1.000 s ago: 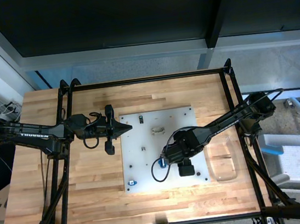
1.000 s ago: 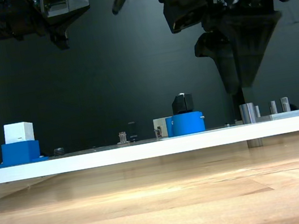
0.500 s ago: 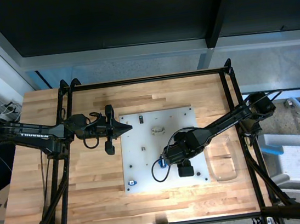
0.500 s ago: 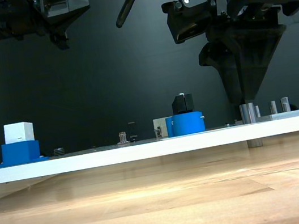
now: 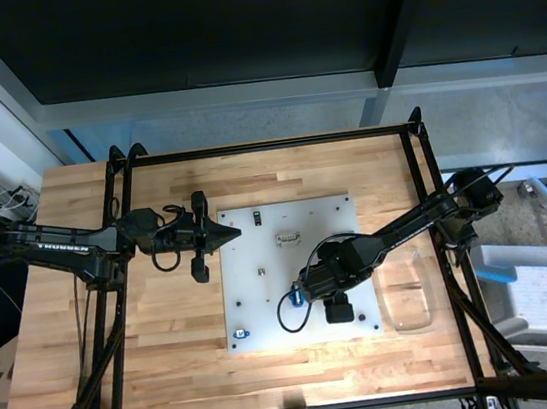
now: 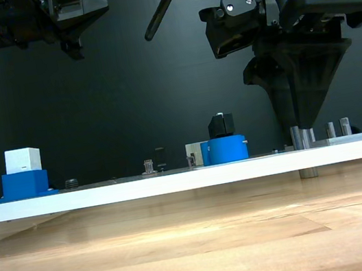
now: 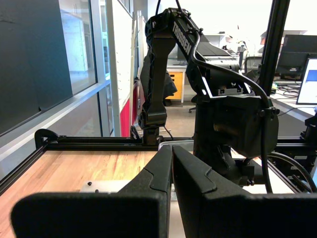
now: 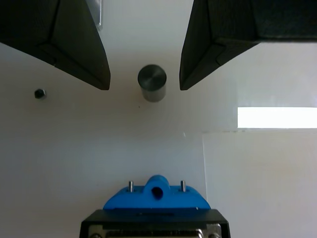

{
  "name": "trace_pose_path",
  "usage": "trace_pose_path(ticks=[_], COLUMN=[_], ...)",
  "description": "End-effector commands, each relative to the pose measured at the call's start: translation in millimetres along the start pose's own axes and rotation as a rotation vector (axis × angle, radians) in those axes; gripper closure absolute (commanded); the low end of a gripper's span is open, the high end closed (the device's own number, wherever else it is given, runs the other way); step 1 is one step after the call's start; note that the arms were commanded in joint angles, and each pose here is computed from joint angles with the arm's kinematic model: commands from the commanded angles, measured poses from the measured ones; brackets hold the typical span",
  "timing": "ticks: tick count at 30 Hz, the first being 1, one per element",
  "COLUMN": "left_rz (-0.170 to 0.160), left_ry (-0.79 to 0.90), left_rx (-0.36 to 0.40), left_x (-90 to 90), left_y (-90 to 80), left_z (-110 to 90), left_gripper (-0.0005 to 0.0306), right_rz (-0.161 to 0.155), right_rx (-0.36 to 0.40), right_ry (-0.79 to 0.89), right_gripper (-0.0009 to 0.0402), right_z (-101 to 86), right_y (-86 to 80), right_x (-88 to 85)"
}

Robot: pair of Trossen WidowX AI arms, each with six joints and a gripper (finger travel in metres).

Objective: Pick the 16mm cylinder and place it in the container

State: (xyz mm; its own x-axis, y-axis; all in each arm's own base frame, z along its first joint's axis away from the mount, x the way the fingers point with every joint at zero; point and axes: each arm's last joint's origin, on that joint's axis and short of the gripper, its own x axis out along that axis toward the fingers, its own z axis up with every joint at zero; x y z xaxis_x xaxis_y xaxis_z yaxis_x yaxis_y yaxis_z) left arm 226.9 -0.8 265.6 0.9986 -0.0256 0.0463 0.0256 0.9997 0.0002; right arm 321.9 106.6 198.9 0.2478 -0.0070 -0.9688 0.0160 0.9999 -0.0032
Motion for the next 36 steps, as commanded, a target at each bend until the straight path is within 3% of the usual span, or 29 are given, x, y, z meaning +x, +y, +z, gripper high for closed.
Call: trace_pose_path(ticks=[1,22,36], left_rz=[0.0,0.0,0.0], left_ry=[0.0,-0.001,-0.001], left_rx=[0.0,0.0,0.0], left_x=[0.0,0.0,0.0], left_y=[0.1,0.0,0.1], left_z=[0.1,0.2,0.2], left_gripper=[0.03,0.03,0.03], right_rz=[0.002,0.004,0.004], right_rx=[0.0,0.001,0.001], right_ry=[-0.008,-0.012,-0.011], right_gripper=[0.0199,0.0247,0.0335], right_z=[-0.5,-4.1,-4.1], right_y=[0.1,-0.6,-0.6], right_x=[2.1,8.9,8.9])
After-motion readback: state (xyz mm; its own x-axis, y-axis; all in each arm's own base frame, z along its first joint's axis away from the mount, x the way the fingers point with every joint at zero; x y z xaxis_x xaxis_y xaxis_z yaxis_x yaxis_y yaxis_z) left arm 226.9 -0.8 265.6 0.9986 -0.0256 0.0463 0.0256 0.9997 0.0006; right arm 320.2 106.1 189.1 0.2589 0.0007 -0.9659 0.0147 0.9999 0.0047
